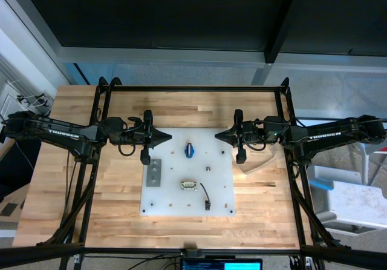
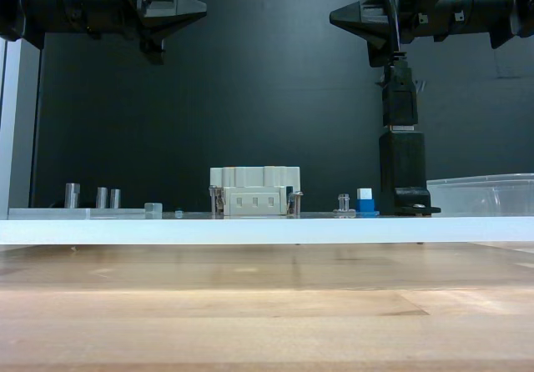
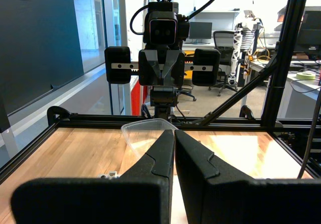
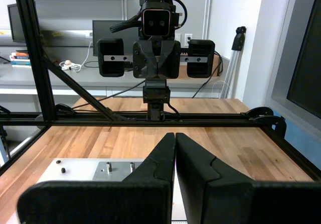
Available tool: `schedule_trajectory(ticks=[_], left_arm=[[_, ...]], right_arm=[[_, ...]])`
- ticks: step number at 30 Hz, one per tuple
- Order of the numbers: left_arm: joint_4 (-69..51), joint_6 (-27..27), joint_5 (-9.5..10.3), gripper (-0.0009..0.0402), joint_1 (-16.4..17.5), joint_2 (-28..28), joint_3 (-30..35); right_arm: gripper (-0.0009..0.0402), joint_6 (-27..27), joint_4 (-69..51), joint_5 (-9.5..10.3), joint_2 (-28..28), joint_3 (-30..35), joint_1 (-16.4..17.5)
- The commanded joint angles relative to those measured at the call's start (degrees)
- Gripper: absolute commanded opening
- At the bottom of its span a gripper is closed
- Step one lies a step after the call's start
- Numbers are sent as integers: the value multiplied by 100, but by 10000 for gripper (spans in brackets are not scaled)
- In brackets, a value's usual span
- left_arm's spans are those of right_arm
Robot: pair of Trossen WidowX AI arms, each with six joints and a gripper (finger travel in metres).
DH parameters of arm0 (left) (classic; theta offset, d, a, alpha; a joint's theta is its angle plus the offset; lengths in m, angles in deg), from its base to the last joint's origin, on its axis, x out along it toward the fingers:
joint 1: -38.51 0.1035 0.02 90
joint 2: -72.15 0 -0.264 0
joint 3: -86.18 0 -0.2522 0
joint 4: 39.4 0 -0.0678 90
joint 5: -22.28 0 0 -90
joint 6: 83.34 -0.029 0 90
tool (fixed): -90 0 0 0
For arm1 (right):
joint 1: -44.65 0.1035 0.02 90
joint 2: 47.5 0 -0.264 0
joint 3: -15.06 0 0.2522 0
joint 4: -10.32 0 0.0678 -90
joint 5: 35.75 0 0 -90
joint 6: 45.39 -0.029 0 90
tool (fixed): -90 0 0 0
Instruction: Remove the USB connector from the USB hub and place in the container
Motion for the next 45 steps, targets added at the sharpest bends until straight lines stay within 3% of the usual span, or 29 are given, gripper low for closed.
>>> schedule_trajectory(ticks=[1,12,17,34,37,41,45], left_arm=[[0,-2,-2,1,2,2,2],[0,-2,-2,1,2,2,2],[0,0,-2,1,0,0,2],[0,0,-2,1,0,2,2],[-2,-2,-2,1,0,0,2],[0,-2,-2,1,2,0,2],[0,-2,-2,1,0,0,2]], right_arm=[[0,2,7,2,-2,2,4],[0,0,7,4,-2,2,4],[0,-463,-125,2,-4,125,7],[0,-898,-4352,-13,-26,2223,299],[0,-962,-4839,-118,-57,2487,433],[0,-1108,-5442,-398,-146,2780,697],[0,-1440,-5781,-409,-240,2940,931]])
